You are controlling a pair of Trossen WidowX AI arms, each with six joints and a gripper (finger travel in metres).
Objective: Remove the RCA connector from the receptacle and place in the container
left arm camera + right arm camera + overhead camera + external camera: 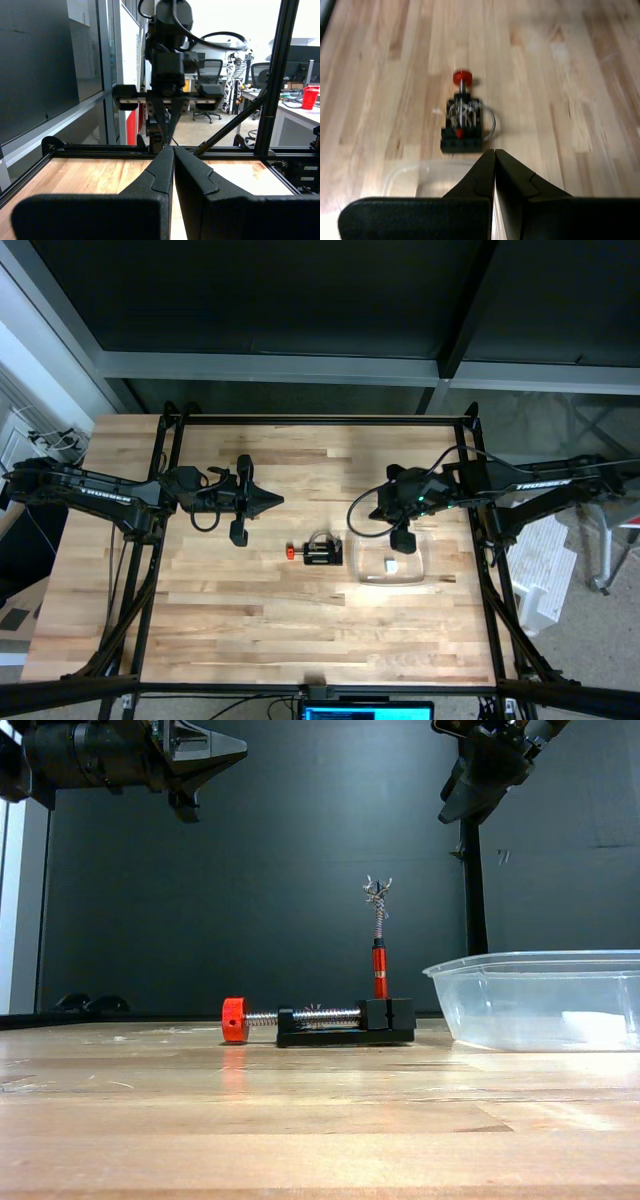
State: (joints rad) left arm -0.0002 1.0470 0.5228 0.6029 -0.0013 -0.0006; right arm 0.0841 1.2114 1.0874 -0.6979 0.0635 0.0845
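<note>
Low view had the slim red RCA connector [380,970] with its thin grey metal stem standing straight up out of the small black block receptacle [346,1022]. It was presumably clamped by the red-knobbed screw [300,1017], so it should pull out vertically. The right gripper [455,812] hung high, fingers pinched together on nothing. The plug sat below and ahead of it. The shallow clear plastic container [540,1000] lay almost directly under it and just beside the block, so the carry should be short. A small white square piece [391,565] lay inside. Nothing looked grabbed yet, and the claw would need to open first. The left gripper [272,500], also closed and empty, hovered well beyond the block, out of the way.
</note>
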